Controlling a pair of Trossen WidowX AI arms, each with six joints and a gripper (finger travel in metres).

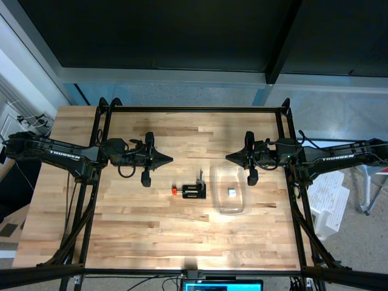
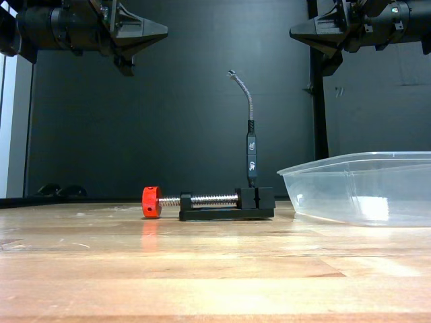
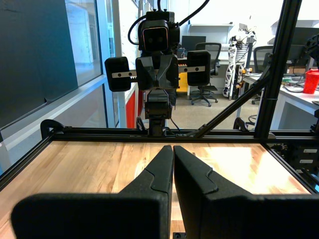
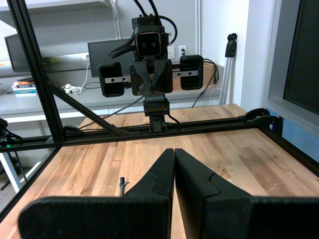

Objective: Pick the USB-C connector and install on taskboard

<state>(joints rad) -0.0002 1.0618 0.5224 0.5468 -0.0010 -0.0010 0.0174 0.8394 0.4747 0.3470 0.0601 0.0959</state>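
Note:
The taskboard (image 1: 193, 191) is a small black block near the table's middle, with a red-orange knob (image 1: 174, 190) on its left end. In the low view the taskboard (image 2: 227, 202) carries a thin dark upright (image 2: 251, 155) topped by a bent braided stem, whose tip (image 4: 121, 186) also shows in the right wrist view. The USB-C connector is out of view. My left gripper (image 1: 170, 159) hovers high, back-left of the block, shut and empty (image 3: 173, 148). My right gripper (image 1: 228, 158) hovers high, back-right of it, shut and empty (image 4: 174, 150).
A clear plastic tray (image 1: 242, 205) lies just right of the block, holding a small white square piece (image 1: 231, 192). A black frame (image 1: 194, 110) runs along the table's back and sides. Both grippers (image 2: 163, 29) (image 2: 292, 29) hang well above the wood.

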